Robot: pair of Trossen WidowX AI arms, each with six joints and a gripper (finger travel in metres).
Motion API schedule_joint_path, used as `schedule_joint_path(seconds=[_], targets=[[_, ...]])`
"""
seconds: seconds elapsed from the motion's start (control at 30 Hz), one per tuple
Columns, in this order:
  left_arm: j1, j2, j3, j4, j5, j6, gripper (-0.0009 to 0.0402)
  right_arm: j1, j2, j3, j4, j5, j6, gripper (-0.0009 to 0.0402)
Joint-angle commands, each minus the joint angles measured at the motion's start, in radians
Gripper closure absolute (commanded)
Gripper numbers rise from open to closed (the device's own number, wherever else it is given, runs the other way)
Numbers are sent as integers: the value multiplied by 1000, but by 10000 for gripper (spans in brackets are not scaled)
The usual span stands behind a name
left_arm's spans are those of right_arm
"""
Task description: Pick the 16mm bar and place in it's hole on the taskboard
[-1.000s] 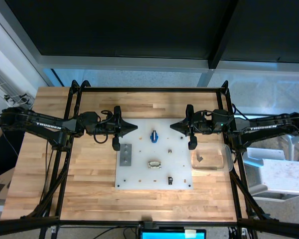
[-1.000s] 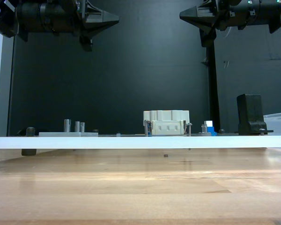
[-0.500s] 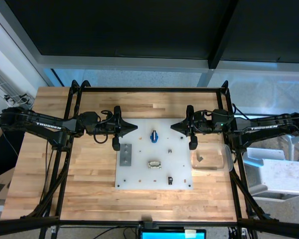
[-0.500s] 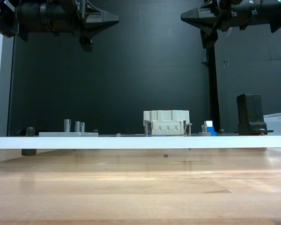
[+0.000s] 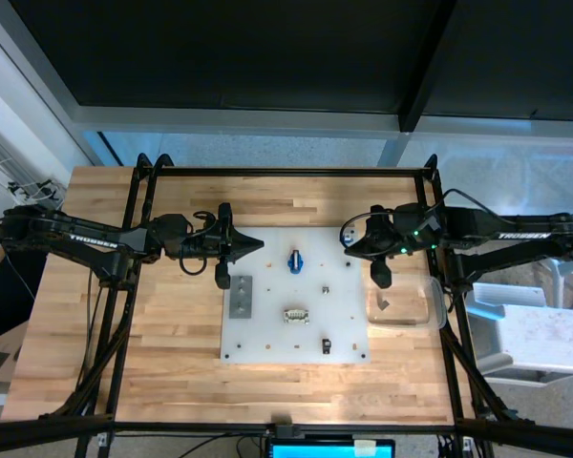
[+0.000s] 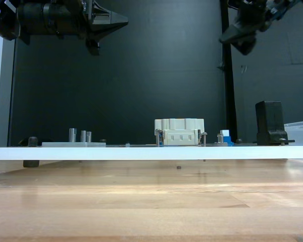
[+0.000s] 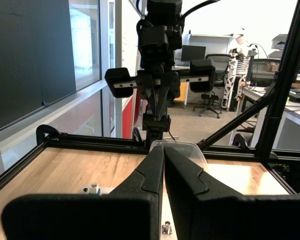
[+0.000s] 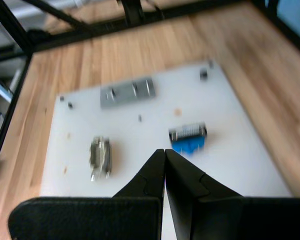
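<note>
16mm bar: I cannot pick it out for certain in any view, and neither gripper is holding it.

From my high camera, the wooden counter (image 5: 172, 382) carries a white taskboard (image 5: 267, 334) at its middle. Nearest the counter's near edge on the board is a small black block (image 5: 326, 343). Just beyond it is a white connector (image 5: 296, 315). By the board's left edge lies a grey block (image 5: 240, 303). In the low view, three metal pegs (image 6: 72, 135) stand upright in that block, one thicker than the other two. I cannot tell whether the thick one is the bar.

Just off the board's right edge sits a clear bin (image 5: 408, 324) with a small dark piece (image 5: 382, 304) lying in it. I cannot tell what that piece is.

Farther back on the board is a blue connector (image 5: 295, 260).

The left gripper (image 5: 257, 242) hangs high over the board's far left corner, pointing level toward the counter's right edge. Its wrist camera shows its fingers (image 7: 155, 167) pressed together with nothing between them.

The right gripper (image 5: 348, 240) hangs high over the board's far right corner. It points toward the counter's left edge and is tipped downward. Its fingers (image 8: 157, 165) are also together and empty, and its wrist camera looks down on the board.
</note>
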Motion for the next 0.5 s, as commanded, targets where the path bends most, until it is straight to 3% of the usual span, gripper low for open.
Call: schedule_joint_path(seconds=[0.03,0.5], targets=[[0,0,0,0,0,0,393,1,14,60,-161,0,64,393],[0,0,0,0,0,0,393,42,90,218,-650,3,219,394]])
